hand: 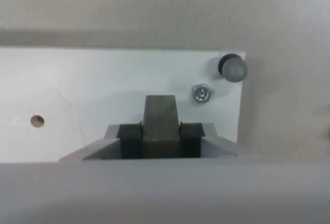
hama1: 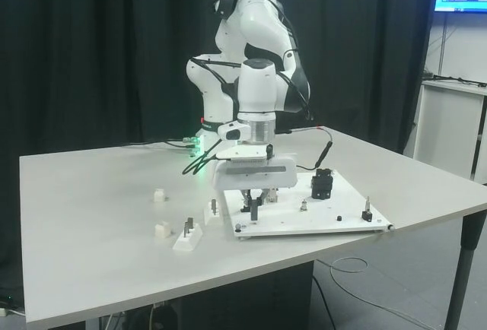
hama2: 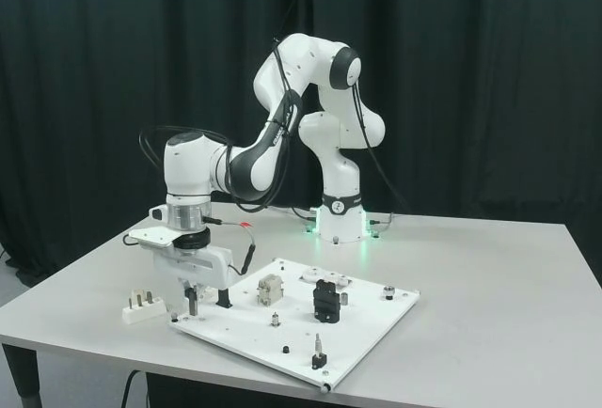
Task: Insert square peg 4.
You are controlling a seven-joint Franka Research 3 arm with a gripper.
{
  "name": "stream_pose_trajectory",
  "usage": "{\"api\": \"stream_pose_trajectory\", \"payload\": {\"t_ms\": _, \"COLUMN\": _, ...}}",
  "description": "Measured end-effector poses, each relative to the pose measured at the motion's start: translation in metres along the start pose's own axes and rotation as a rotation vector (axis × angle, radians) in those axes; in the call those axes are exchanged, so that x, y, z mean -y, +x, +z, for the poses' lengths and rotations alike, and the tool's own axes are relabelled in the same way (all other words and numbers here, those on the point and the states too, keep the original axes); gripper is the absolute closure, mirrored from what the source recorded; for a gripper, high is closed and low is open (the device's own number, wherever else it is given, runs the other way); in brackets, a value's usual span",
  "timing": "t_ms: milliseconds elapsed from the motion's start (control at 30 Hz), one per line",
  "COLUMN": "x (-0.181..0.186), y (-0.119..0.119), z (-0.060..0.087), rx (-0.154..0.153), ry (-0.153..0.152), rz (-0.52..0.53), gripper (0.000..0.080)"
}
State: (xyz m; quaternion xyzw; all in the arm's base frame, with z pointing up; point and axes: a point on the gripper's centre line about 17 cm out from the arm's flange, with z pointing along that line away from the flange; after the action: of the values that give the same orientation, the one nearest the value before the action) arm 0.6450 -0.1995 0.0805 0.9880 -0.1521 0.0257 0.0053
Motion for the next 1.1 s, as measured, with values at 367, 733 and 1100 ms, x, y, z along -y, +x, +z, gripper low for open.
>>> {"api": "stream_pose_trajectory", "payload": {"t_ms": 367, "x": -0.001, "y": -0.009, "z": 0.01, "rx": 0.007, "ry": -0.011, "rz": 0.023, "gripper": 0.0652}}
{"api": "stream_pose_trajectory", "payload": {"t_ms": 733, "x": 0.0, "y": -0.012, "z": 0.015, "rx": 0.004, "ry": -0.016, "rz": 0.02, "gripper": 0.0652}}
{"api": "stream_pose_trajectory", "payload": {"t_ms": 1100, "x": 0.0, "y": -0.018, "z": 0.017, "rx": 0.015, "ry": -0.032, "rz": -0.002, "gripper": 0.0652}}
